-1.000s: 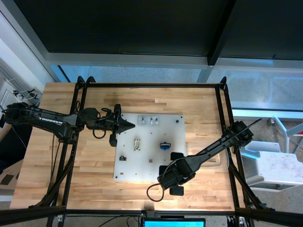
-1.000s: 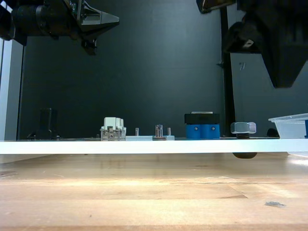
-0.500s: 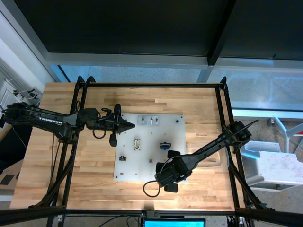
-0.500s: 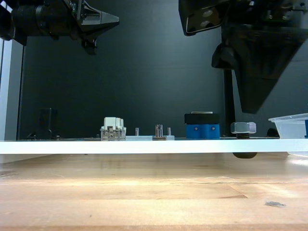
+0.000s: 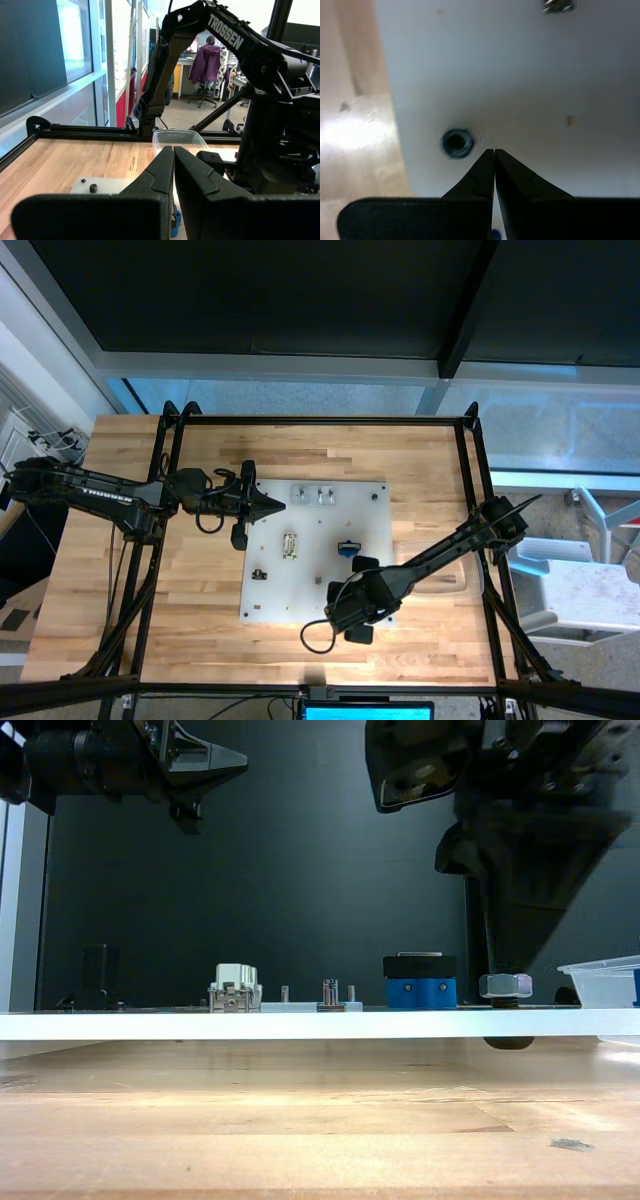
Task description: Pick the M12 fastener and fasten on the M12 threads
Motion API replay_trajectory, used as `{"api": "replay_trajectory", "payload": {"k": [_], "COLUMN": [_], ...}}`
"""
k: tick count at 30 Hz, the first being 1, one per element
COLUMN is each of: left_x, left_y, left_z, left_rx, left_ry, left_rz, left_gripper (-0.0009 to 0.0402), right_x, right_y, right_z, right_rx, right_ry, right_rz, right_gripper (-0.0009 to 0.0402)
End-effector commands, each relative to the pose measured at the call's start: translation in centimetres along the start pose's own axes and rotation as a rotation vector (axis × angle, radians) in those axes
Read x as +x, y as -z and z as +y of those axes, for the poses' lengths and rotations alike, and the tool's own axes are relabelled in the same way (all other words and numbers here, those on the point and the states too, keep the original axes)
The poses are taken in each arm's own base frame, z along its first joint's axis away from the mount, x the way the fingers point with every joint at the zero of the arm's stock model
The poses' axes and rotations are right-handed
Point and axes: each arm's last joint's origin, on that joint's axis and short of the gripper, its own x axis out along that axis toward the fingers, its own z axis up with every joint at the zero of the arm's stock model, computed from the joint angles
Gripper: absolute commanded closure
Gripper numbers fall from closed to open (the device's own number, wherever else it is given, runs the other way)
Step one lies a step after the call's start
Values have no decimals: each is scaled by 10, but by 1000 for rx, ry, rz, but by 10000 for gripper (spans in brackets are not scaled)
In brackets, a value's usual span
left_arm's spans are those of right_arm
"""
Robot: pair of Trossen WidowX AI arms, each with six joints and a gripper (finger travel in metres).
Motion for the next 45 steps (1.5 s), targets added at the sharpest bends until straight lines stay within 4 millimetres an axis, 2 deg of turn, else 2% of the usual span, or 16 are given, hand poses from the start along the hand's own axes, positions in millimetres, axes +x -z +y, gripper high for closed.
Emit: {"api": "replay_trajectory", "payload": {"k": [1,13,16,20,24,31,37,45], "left_x": [0,0,0,0,0,0,0,0], "left_y": [0,0,0,0,0,0,0,0], "left_z": [0,0,0,0,0,0,0,0], "left_rx": [0,0,0,0,0,0,0,0], "left_ry": [0,0,0,0,0,0,0,0], "left_rz": [-1,-1,-1,-1,-1,-1,0,-1], "left_gripper": [393,393,393,393,393,393,393,393], "right_x": [0,3,5,4,0,-1,-4,6], "right_y": [0,0,0,4,5,5,-1,-3], "right_z": [0,1,4,9,8,7,3,4], "right_rx": [0,4,2,-30,-29,-19,7,32], "right_ry": [-2,-22,-91,-267,-298,-267,-90,-41], "right_rz": [-2,-11,13,126,152,140,14,-14], "right_gripper": [393,393,393,393,393,393,393,393]}}
